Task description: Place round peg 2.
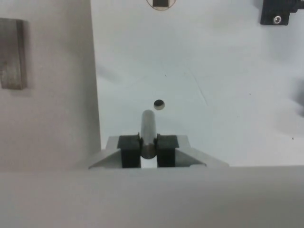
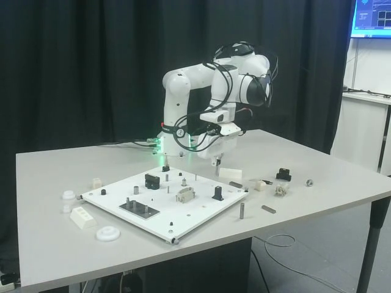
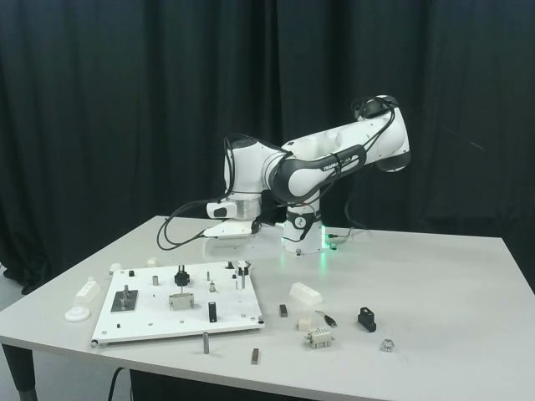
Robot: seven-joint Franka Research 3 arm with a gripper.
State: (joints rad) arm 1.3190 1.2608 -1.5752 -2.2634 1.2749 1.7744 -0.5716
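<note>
Above the white assembly board, the end effector is clamped on round peg 2, seemingly just short of a small hole.

Smooth, seemingly metal peg

arm: extended, wrist down | end effector: fingers clamped, above board level

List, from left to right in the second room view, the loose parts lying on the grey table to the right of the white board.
Small dark block → white block → black bracket → small metal nut.
</note>
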